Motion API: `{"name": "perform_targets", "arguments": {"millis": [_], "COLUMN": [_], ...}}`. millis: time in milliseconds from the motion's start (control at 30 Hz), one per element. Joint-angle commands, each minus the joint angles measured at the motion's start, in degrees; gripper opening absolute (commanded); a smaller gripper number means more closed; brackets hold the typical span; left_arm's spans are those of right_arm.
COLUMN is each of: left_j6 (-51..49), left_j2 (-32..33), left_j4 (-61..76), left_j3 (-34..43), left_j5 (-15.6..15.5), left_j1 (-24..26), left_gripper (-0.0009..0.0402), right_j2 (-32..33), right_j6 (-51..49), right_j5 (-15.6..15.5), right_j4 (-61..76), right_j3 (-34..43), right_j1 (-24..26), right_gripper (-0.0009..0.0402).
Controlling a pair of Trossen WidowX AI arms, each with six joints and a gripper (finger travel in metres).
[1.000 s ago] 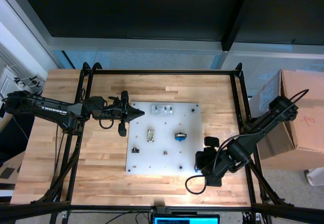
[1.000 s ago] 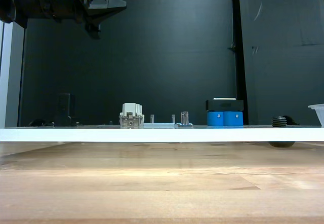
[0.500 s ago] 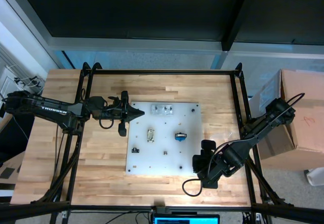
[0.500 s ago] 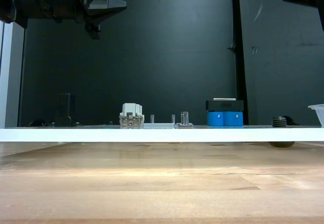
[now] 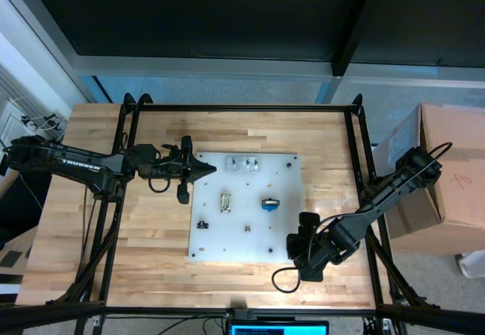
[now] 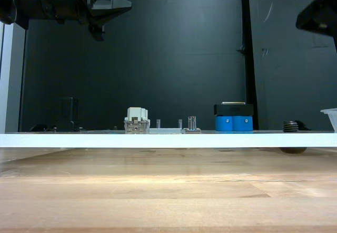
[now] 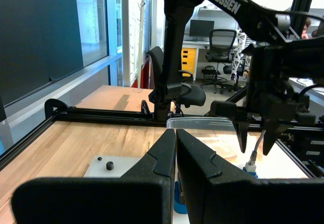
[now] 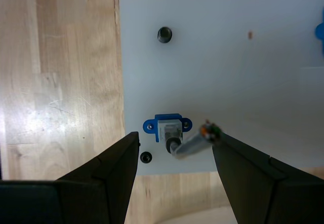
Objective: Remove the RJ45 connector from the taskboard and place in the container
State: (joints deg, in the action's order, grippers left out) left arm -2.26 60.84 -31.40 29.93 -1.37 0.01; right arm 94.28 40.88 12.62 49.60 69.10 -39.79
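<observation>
A pale wooden table [image 5: 151, 236] stood inside a black frame, with a dark wall behind it and a cardboard box [image 5: 447, 176] off its right edge. A white board [image 5: 246, 236] lay flat on the table.

The RJ45 connector [image 8: 169, 129] sat in its blue seat near the board's near right corner. A short stub of cable [image 8: 195, 142] leaned out of it to one side. The right gripper [image 8: 175, 135] hung above the plug with its jaws spread wide. One finger [image 8: 119, 168] stood to each side of the plug, clear of it and holding nothing.

The left gripper [image 5: 206, 169] was raised over the board's far left edge and pointed inward. Its jaws were pressed together on nothing.

A clear container [image 7: 202, 123] stood on the table to the right of the board. Only its rim and wall showed, and its contents could not be made out. A blue block [image 5: 270, 204] and a grey socket [image 5: 225, 201] stood near the board's middle.
</observation>
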Motion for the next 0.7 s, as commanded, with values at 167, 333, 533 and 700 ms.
{"name": "perform_targets", "arguments": {"millis": [167, 333, 533, 700], "left_j6": [0.02, 0.00, 0.02, 0.02], "left_j2": [0.02, 0.02, 0.02, 0.02], "left_j4": [0.00, 0.00, 0.02, 0.00], "left_j3": [0.02, 0.02, 0.02, 0.02], "left_j5": [0.00, 0.00, 0.00, 0.00], "left_j1": [-0.02, 0.00, 0.00, -0.02], "left_gripper": [0.0000, 0.0000, 0.0000, 0.0000], "right_j2": [0.02, 0.00, 0.00, -0.13], "right_j6": [-1.11, -1.60, -2.69, -2.84], "right_j5": [-0.20, -0.17, -0.17, -0.20], "right_j4": [-5.55, -7.39, -7.30, -7.30], "right_j3": [-3.32, -4.68, -4.81, -5.11], "right_j1": [0.02, 0.02, 0.00, 0.00], "right_gripper": [0.0201, 0.0201, 0.0184, 0.0156]}}
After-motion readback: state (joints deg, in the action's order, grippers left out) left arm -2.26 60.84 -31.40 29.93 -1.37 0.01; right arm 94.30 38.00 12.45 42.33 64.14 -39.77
